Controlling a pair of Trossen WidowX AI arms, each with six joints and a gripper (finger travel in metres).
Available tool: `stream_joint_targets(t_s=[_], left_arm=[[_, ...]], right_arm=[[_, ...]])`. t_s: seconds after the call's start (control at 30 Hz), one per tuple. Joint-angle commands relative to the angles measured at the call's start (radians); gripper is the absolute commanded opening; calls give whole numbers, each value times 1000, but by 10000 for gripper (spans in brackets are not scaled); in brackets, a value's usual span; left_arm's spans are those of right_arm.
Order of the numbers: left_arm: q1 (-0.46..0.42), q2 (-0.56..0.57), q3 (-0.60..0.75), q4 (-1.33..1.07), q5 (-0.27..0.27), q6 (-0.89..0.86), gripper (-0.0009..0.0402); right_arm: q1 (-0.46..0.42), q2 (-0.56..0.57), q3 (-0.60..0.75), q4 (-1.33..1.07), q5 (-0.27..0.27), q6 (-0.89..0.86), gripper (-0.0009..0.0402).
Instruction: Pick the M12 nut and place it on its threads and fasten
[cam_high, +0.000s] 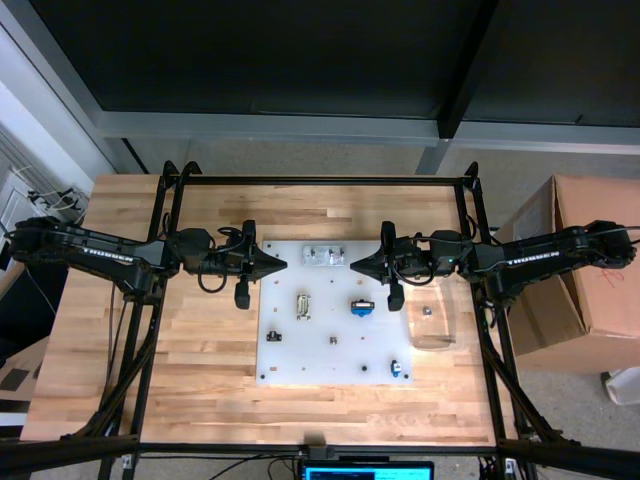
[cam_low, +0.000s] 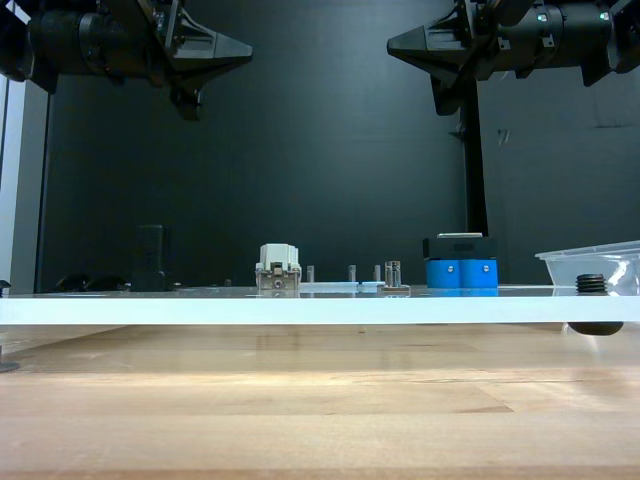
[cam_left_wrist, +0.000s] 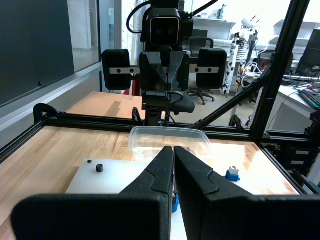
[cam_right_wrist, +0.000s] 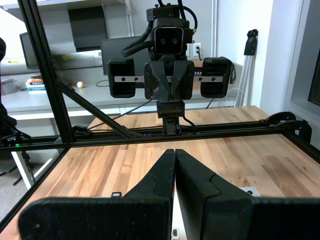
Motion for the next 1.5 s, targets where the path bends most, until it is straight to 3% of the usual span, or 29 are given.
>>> stream_joint_targets(t_s=[0.03,0.5,0.87,1.1,1.37,1.5], left_arm=[[1,0,0,0,0,0,0],[1,0,0,0,0,0,0],[0,0,0,0,0,0,0],[1,0,0,0,0,0,0],[1,0,0,0,0,0,0],[0,0,0,0,0,0,0]], right_arm=[[0,0,0,-19,0,-1,0],[0,-14,6,-87,-10,48,0],[6,-40,243,-929,-9,66,0],[8,-40,341,-1396,-34,-109,0],[12,-40,347,-1656,-34,-359,2],[53,-30,347,-1729,-21,-425,25]])
